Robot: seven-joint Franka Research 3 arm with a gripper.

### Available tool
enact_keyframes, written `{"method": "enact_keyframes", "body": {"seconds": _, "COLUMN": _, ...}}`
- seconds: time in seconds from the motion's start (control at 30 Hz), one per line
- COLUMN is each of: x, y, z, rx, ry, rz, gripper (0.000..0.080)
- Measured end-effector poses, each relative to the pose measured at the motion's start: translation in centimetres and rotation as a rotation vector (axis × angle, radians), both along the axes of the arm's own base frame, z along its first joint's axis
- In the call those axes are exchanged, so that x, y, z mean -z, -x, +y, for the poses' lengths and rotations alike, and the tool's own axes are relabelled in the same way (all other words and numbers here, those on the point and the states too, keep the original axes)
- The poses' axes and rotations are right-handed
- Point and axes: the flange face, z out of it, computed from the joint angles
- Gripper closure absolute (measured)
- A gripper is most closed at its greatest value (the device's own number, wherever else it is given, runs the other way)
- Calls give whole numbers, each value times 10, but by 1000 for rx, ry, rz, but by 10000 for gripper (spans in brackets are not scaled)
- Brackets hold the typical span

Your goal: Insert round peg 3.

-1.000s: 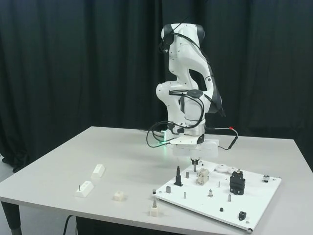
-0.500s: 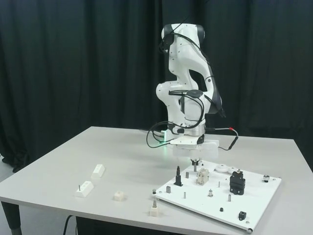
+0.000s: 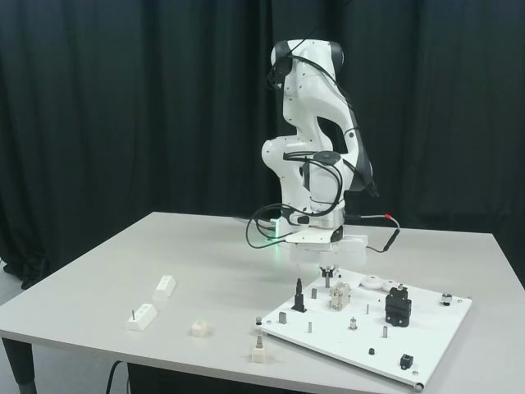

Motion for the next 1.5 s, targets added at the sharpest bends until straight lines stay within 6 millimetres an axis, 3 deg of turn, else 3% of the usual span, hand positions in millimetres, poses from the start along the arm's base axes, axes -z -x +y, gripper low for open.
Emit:
{"method": "enact_keyframes", "body": {"seconds": 1.17, "x": 9, "y": 3, "z": 1, "rx": 2, "ry": 6, "rz": 19, "gripper": 702}}
{"method": "enact_keyframes", "body": {"seconds": 1.2, "x": 9, "y": 3, "z": 1, "rx": -3, "ry": 5, "rz": 20, "gripper": 375}}
{"method": "enact_keyframes", "body": {"seconds": 1.5, "x": 5, "y": 0, "z": 0, "rx": -30, "ry": -3, "rz": 11, "gripper": 375}}
